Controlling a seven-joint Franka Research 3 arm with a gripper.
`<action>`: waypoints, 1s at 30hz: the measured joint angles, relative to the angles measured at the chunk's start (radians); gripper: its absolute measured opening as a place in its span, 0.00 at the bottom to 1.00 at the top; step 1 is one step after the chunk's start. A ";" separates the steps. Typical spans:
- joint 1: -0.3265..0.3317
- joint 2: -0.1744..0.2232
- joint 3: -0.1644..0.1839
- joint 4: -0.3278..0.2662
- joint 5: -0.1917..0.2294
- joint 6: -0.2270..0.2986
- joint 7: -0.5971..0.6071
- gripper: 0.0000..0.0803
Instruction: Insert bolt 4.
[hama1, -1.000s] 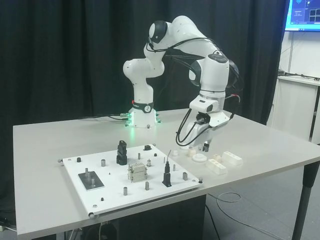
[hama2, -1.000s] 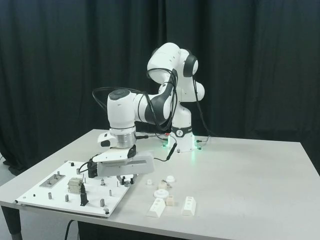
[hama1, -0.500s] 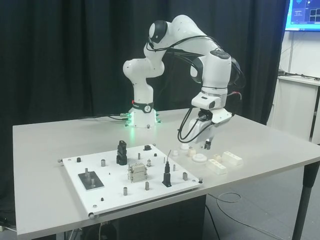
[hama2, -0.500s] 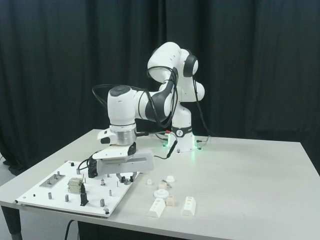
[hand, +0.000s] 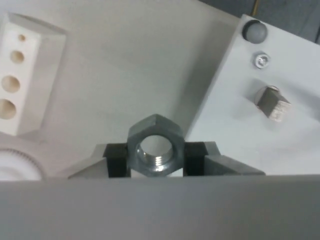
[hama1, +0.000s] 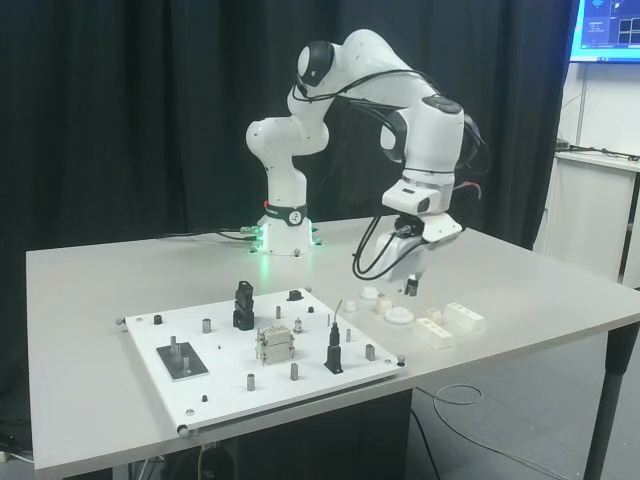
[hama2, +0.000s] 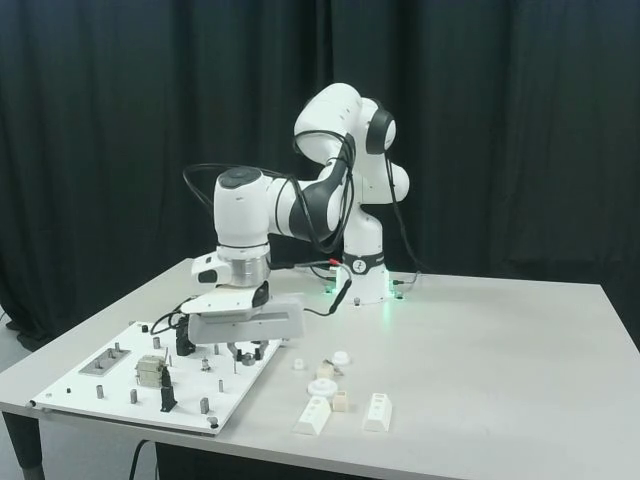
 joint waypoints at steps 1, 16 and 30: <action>-0.002 0.000 -0.001 0.001 -0.005 -0.001 0.000 0.28; -0.081 -0.040 -0.010 0.010 -0.099 -0.061 -0.150 0.28; -0.218 -0.077 -0.010 0.010 -0.084 -0.121 -0.412 0.28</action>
